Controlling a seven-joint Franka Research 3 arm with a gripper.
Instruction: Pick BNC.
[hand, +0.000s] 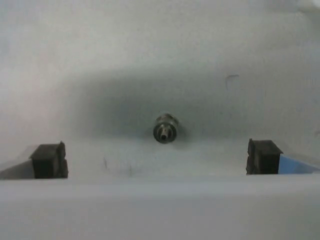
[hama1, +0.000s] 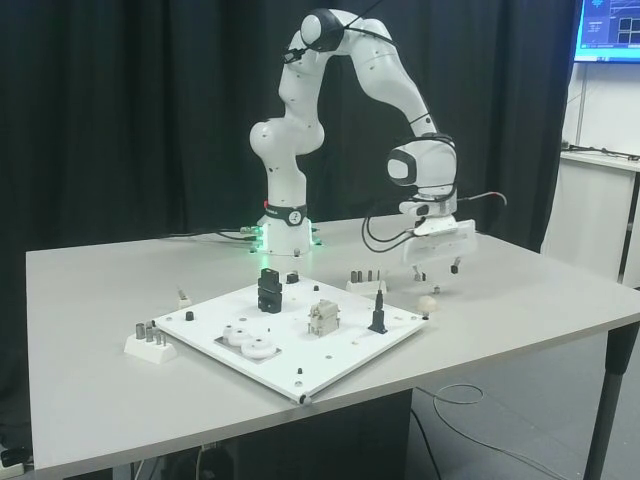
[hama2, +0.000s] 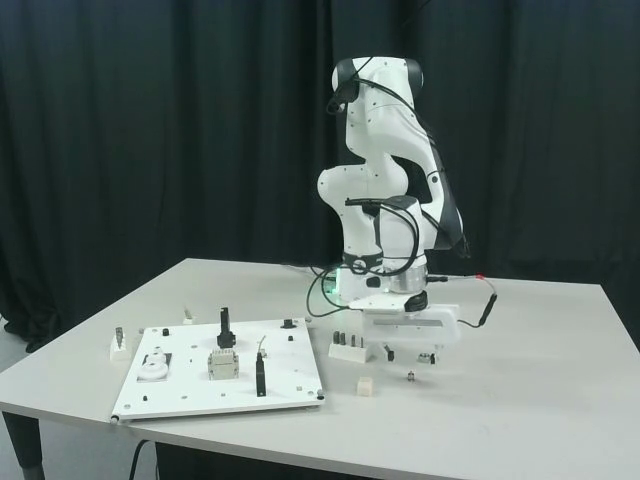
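Note:
The BNC connector (hand: 165, 128) is a small grey metal plug standing upright on the grey table, seen end-on in the wrist view. It also shows as a tiny piece on the table (hama2: 410, 376) straight below the hand. My gripper (hand: 156, 159) hangs a short way above it, open wide, with its black fingertips (hand: 49, 161) far apart on either side and nothing between them. From the room, the gripper (hama1: 437, 271) hovers over the table to the right of the white board, and the gripper (hama2: 410, 355) sits just over the connector (hama1: 437, 290).
A white assembly board (hama1: 340, 350) with several black and grey parts lies at the table's front. A small white block (hama2: 366, 386) lies on the table close to the connector. A white holder with pins (hama2: 347, 345) stands beside the hand, another (hama1: 150, 345) left of the board.

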